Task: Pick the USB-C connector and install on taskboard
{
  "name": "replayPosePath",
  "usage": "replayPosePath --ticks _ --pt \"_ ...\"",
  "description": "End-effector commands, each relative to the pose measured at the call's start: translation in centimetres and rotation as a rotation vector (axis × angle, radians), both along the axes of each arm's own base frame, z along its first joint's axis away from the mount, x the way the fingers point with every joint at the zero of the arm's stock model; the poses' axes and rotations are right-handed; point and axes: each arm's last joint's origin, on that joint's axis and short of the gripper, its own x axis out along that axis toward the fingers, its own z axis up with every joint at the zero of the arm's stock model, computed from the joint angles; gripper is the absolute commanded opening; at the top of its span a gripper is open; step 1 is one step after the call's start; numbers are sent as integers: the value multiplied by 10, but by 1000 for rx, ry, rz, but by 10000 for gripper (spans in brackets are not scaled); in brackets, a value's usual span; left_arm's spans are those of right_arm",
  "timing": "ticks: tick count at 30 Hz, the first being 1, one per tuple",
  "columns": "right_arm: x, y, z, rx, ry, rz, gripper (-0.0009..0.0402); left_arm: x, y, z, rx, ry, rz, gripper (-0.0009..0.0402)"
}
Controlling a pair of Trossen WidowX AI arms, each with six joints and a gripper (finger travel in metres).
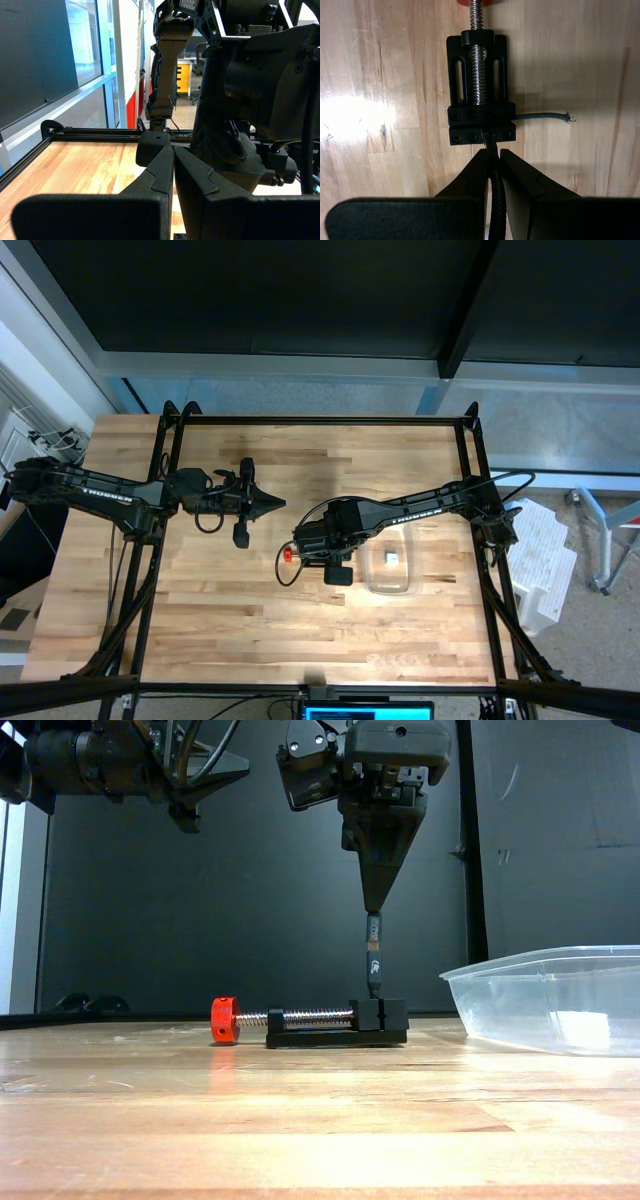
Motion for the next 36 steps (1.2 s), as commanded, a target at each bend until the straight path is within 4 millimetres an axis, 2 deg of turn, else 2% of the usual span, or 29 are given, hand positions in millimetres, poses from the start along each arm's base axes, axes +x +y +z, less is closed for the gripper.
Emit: replayPosePath --ticks 1,36 --pt "0 0 -1 0 2 0 0 0 0 0 0 -1 0 0" --pt "0 0 -4 -5 8 27 0 0 0 0 0 -1 0 0"
